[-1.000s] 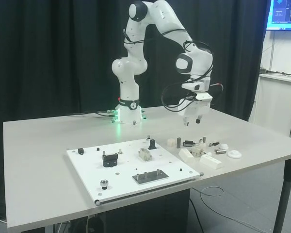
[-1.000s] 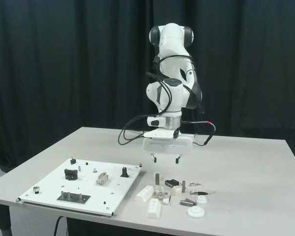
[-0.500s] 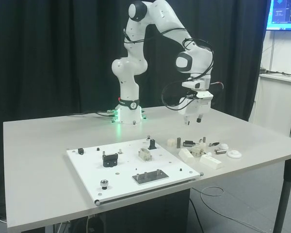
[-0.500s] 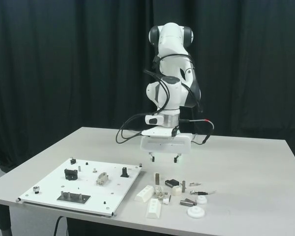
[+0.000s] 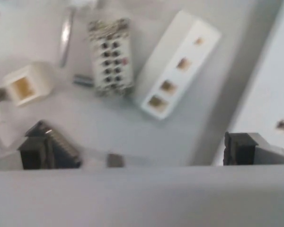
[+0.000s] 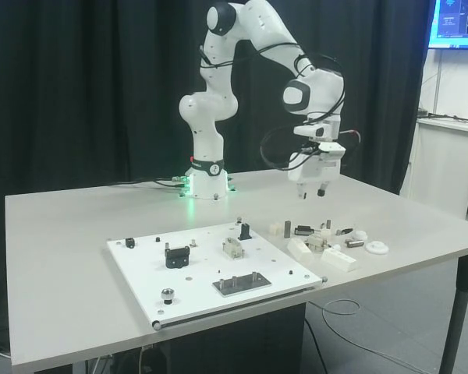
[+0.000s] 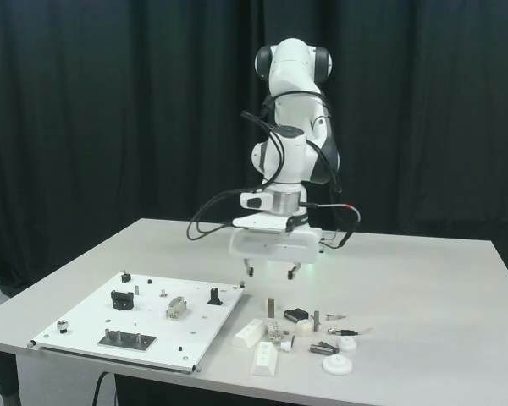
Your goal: Remove bolt 4.
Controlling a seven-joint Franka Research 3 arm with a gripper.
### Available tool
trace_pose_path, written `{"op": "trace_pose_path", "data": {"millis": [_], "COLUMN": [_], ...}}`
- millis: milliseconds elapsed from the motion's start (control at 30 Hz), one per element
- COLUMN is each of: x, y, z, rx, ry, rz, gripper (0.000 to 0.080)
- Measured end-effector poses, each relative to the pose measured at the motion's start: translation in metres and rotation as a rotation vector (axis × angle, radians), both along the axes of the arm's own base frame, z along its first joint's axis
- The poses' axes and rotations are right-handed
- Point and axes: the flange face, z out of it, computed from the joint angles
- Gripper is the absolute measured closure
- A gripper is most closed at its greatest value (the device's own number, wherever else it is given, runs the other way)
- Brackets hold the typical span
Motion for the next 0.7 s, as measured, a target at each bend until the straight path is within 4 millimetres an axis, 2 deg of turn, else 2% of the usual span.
{"op": "trace_pose_path", "data": {"millis": [233,700], "x": [0.023,0.067], "y": [-0.025,-0.093], "z": [0.005,0.009], "rx": [-0.048,-0.080], "ry": [-0.035,-0.082], "rz": [0.021,-0.049], "gripper": [0.0003,0.0003]}}
